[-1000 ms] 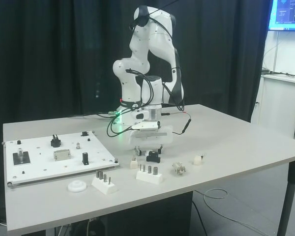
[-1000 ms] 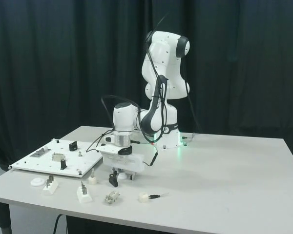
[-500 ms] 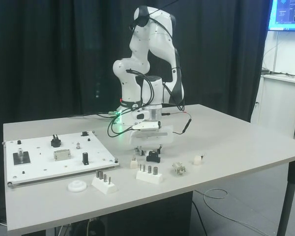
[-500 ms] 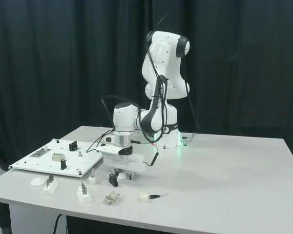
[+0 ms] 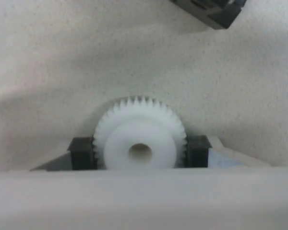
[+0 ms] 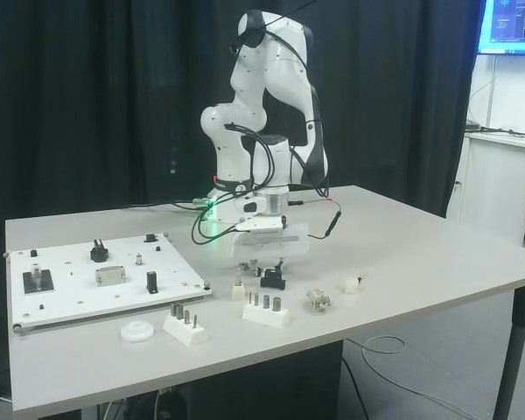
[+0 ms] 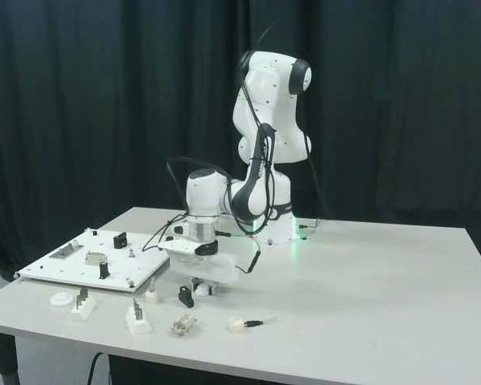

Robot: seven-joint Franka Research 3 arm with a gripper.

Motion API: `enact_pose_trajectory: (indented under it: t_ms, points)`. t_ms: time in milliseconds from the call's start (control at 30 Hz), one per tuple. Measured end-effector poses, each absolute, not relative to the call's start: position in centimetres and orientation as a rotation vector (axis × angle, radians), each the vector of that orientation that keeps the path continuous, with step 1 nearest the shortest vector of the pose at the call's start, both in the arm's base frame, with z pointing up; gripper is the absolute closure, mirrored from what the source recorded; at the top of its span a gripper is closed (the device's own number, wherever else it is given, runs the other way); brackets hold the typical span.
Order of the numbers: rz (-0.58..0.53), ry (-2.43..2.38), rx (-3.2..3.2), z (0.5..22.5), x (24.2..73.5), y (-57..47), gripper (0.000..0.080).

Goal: Pick medium gear.

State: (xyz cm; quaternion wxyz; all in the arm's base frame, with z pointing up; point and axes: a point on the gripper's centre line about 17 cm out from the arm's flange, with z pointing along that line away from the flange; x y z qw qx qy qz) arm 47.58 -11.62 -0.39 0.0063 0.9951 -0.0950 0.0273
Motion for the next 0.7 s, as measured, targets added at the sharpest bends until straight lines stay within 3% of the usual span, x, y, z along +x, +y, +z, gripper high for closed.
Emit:
enact_pose_trajectory:
  t_ms: [700]
  points:
    - [0.110, -0.319, 3.159, 1.6, 48.3, -10.8, 0.0403]
